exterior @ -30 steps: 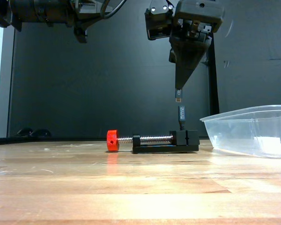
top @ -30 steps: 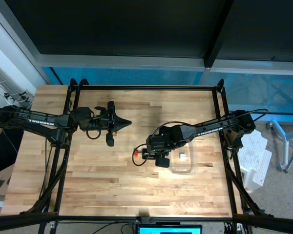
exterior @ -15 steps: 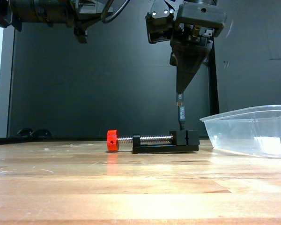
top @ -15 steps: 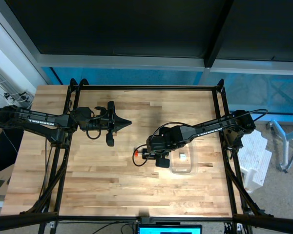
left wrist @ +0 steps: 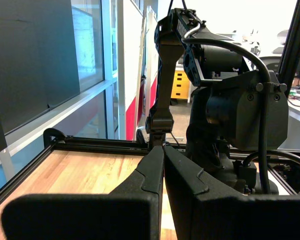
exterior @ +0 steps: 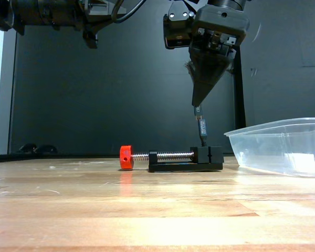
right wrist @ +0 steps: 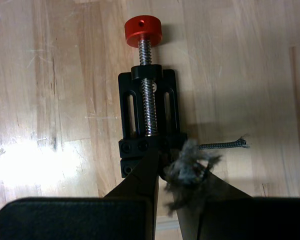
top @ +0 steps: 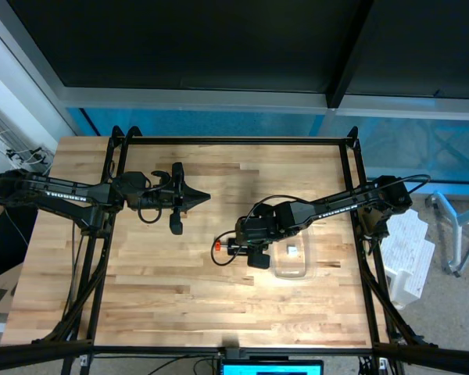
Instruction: Pick the usb-c connector and install on the hub
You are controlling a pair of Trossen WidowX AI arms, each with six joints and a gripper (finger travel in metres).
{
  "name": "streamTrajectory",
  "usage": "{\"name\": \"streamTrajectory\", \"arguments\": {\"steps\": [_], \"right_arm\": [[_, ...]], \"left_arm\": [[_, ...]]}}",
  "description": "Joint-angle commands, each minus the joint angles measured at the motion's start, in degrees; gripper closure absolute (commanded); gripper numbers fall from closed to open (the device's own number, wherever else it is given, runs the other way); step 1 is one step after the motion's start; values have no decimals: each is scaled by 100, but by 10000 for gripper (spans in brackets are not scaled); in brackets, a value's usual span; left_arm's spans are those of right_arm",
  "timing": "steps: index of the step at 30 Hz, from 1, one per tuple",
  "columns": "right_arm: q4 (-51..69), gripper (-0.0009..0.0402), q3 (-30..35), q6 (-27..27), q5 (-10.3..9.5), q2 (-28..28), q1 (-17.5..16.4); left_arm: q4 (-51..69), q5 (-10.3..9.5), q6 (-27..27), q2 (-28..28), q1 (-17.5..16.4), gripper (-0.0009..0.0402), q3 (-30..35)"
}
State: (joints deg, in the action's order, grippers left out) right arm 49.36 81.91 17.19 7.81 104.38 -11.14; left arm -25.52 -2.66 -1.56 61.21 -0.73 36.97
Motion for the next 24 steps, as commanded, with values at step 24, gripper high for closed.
{"name": "streamTrajectory", "arguments": {"steps": [24], "right_arm": [[-76, 393, -79, -11, -33, 44, 2]], "left_arm": [[-2, 2, 2, 0, 0, 393, 0]]}}
